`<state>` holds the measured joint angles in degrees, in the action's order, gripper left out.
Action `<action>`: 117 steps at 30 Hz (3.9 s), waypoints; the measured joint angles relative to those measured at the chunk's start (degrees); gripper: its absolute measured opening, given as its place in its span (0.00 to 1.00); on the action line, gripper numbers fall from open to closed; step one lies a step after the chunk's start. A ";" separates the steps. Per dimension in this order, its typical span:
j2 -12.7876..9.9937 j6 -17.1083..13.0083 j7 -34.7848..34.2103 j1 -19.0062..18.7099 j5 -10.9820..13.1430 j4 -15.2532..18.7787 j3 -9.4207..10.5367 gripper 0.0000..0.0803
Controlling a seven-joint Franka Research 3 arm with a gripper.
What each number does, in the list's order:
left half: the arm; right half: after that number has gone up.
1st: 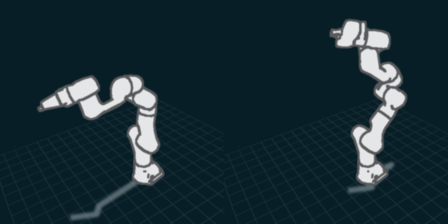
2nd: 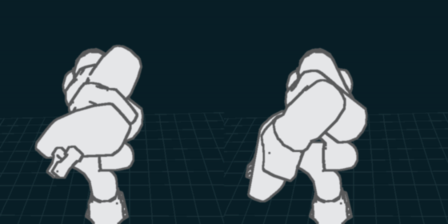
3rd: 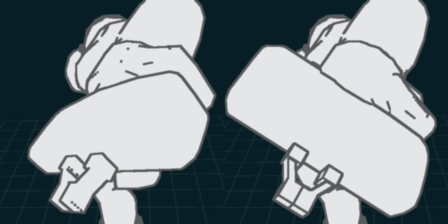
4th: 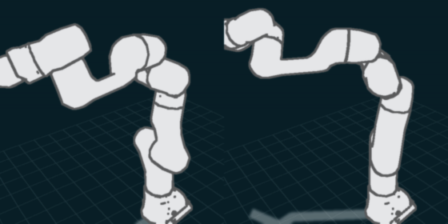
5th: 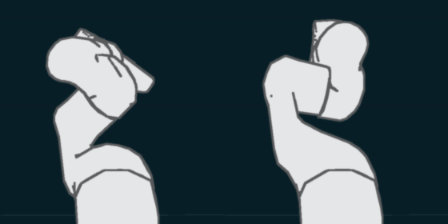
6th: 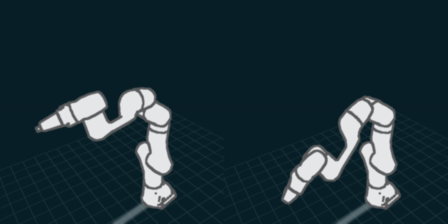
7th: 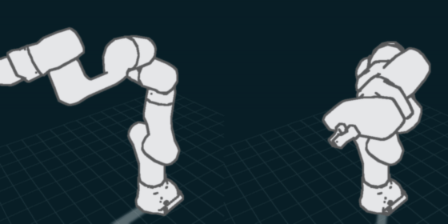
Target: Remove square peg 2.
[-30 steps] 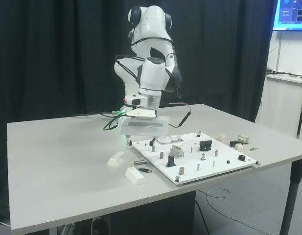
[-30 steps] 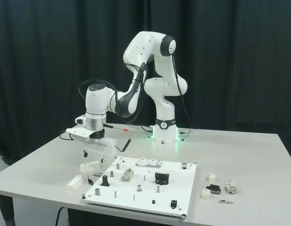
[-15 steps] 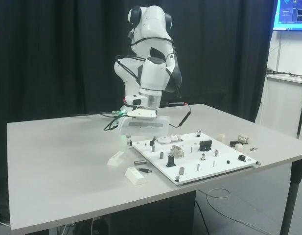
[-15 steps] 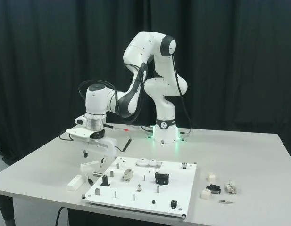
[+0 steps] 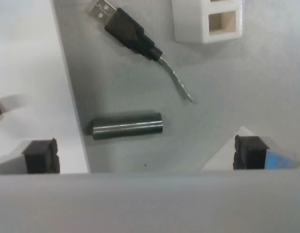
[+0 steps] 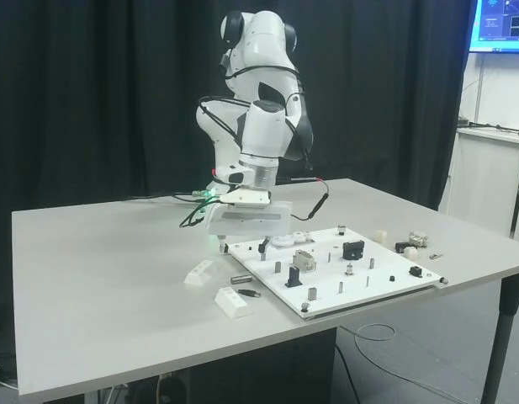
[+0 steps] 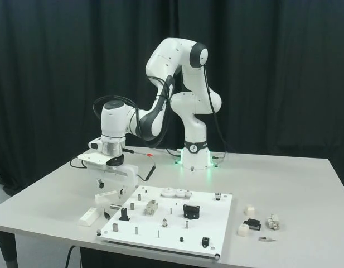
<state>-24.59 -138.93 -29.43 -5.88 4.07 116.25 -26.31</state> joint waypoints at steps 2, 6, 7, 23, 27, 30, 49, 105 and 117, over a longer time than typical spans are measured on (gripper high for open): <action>-0.04 0.00 0.00 0.00 0.15 -0.04 0.00 1.00; -0.08 0.00 0.00 0.00 0.23 -0.11 0.01 1.00; -0.08 0.00 0.00 0.00 0.23 -0.12 0.01 1.00; -0.09 0.00 0.00 0.04 0.24 -0.22 0.01 1.00; -0.09 0.00 0.00 0.04 0.24 -0.24 0.01 1.00; -0.09 0.00 0.01 0.04 0.24 -0.26 0.01 1.00; -0.09 0.44 0.01 0.06 0.24 -0.78 0.01 1.00; -1.17 3.46 -3.33 -1.67 7.88 -2.07 6.29 1.00; -0.75 4.07 -7.91 -5.94 9.14 -2.07 6.38 1.00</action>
<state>-25.34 -134.86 -37.34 -11.82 13.21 114.18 -19.94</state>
